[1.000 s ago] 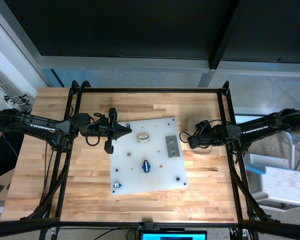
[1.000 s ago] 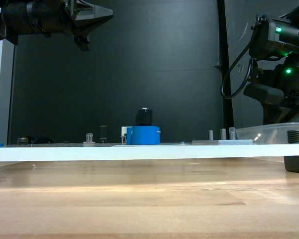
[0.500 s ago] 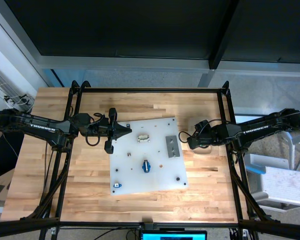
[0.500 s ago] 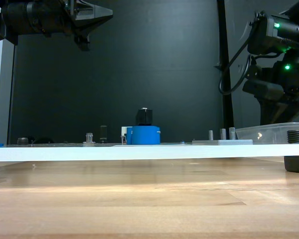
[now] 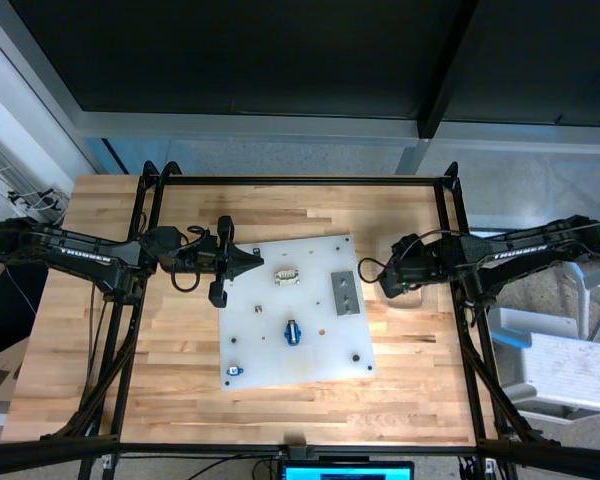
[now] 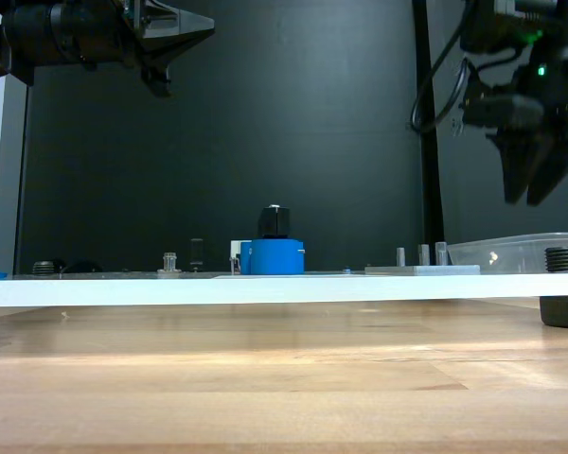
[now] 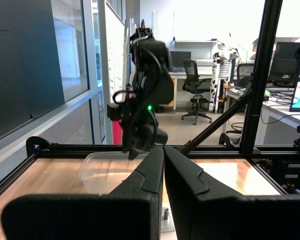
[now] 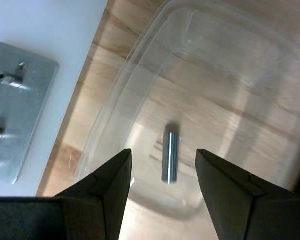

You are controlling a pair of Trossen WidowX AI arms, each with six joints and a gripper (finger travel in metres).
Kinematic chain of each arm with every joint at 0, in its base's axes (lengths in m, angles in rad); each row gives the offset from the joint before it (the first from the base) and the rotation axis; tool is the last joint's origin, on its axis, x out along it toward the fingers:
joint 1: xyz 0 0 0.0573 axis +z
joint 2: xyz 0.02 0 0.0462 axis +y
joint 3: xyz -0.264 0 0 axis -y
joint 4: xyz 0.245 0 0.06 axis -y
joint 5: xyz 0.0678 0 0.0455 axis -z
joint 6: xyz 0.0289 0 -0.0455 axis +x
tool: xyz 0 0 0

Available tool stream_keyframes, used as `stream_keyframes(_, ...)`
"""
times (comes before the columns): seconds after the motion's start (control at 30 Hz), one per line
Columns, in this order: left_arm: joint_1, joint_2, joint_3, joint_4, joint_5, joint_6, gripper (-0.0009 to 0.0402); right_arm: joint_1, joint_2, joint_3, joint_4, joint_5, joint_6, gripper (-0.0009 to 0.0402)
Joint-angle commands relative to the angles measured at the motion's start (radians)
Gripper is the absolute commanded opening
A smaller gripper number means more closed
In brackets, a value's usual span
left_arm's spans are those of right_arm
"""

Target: Pick the 16mm cylinder and place it in the container

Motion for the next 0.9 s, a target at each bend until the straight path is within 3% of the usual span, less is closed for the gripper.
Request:
stream_keyframes(0.03, 0.0, 0.0, 0.0, 0.0, 0.0, 0.0, 0.0, 0.0, 0.0, 0.071, -0.075, -0.036, -0.021, 0.0177)
stream_keyframes(0.3, 0.0, 0.0, 0.0, 0.0, 0.0, 0.0, 0.0, 0.0, 0.0, 0.185, -0.234, -0.065, -0.027, 0.0176)
stream_keyframes(0.5, 0.0, 0.0, 0.0, 0.0, 0.0, 0.0, 0.0, 0.0, 0.0, 0.193, -0.265, -0.145, -0.027, 0.0176)
stream_keyframes(0.9, 0.0, 0.0, 0.0, 0.0, 0.0, 0.0, 0.0, 0.0, 0.0, 0.193, -0.262, -0.151, -0.025, 0.0177)
